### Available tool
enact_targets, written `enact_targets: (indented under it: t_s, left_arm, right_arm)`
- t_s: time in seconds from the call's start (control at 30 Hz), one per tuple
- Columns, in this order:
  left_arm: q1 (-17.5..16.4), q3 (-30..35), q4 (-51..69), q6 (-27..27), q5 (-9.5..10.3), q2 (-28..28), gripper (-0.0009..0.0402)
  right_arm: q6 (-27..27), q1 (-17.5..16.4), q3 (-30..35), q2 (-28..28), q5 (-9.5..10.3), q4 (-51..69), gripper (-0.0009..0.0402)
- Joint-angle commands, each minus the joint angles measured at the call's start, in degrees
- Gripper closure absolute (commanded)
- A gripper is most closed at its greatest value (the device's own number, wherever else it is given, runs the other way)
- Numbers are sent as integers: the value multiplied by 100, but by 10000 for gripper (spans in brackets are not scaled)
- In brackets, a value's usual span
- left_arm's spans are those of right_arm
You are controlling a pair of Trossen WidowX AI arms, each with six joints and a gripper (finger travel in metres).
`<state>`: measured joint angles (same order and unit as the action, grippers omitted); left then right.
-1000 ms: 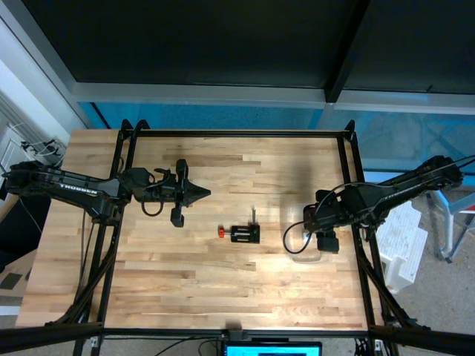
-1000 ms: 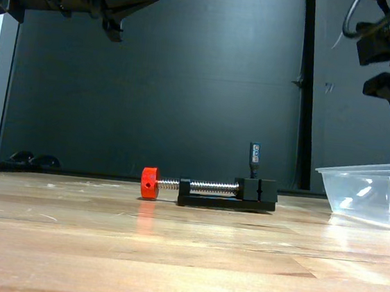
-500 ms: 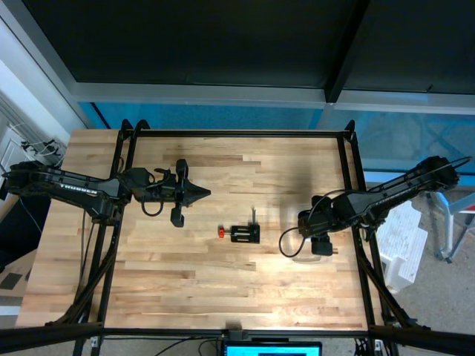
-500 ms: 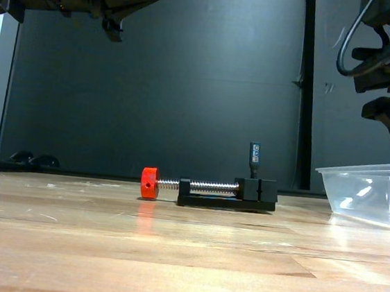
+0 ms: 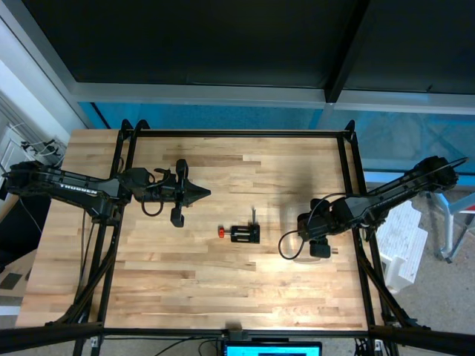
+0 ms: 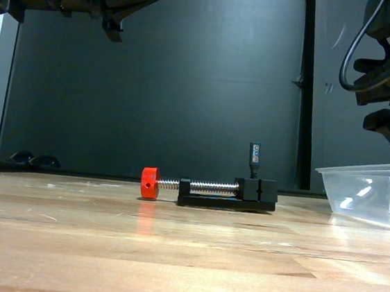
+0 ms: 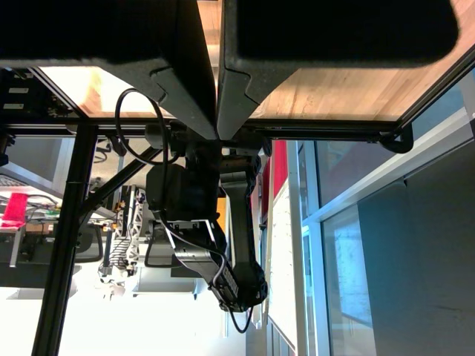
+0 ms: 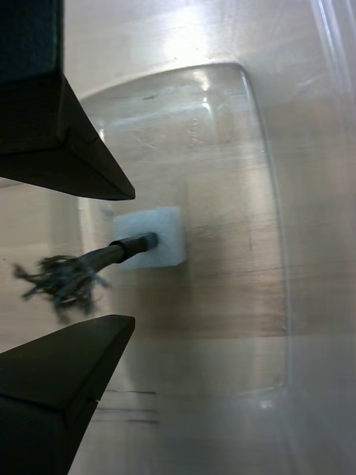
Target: Pick the usb-c connector and install on the hub
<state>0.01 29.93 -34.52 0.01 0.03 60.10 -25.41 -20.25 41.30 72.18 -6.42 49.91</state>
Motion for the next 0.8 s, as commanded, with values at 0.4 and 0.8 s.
enact_targets:
  t_s: [0.4,0.8]
  left_arm:
    - [-2,2,0,0,-2,2,393]
    - [0,2,0,0,-2,0,393]
  right_arm:
    - [35,-17,-101,122,24,-269,249]
    - [33,-26,-101,122,24,-243,322]
